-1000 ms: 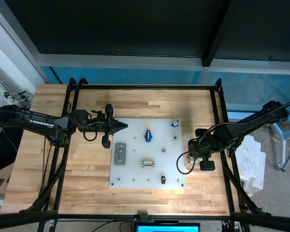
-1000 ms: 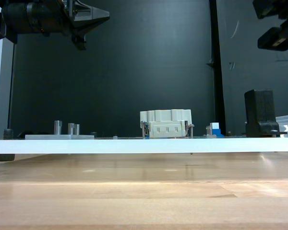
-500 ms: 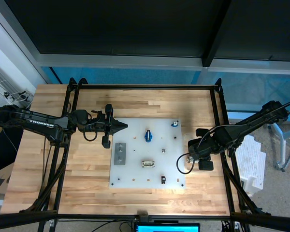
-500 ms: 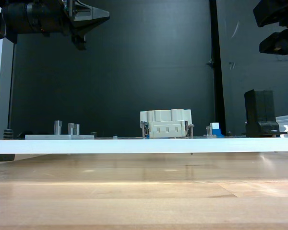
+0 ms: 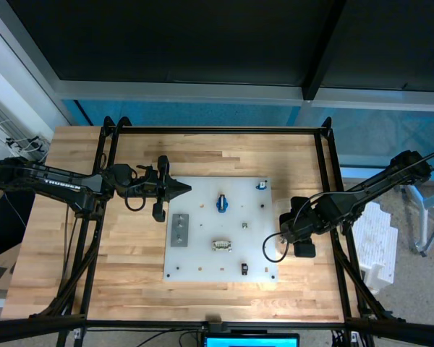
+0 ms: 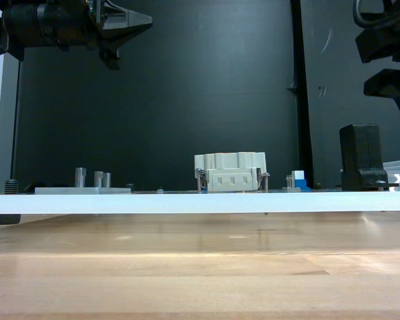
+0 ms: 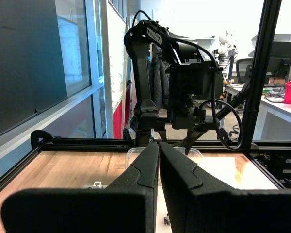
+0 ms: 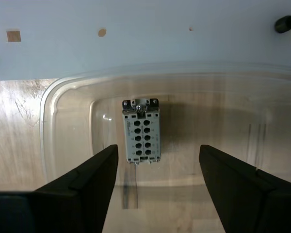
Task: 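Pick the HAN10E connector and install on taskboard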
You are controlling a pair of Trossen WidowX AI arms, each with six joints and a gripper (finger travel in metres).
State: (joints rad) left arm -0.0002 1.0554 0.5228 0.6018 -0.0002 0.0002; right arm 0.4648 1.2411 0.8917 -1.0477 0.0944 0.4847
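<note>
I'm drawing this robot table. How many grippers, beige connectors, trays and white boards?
Grippers: 2 (left gripper shut, over the far left corner of the taskboard; right gripper open, over the clear tray)
Beige connectors: 2 (HAN10E connector in tray; second connector on taskboard)
Clear trays: 1
Taskboards: 1
Total: 6

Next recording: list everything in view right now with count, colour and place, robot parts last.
pale beige-grey rectangular HAN10E connector: one, silvery ends, lying in the tray under the right pincer
clear plastic tray: one, transparent, on the table against the taskboard's right edge
large flat white taskboard: one, white, mid-table
second beige connector block: one, beige, seated on the taskboard's near half
grey metal block: one, grey, taskboard's left side
blue parts: two, blue, taskboard's far half, the smaller at the far right corner
black fitting: one, black, taskboard's near edge
wooden table: one, light wood
left pincer: black, shut, raised over the taskboard's far left corner
right pincer: black, open, above the tray
</note>
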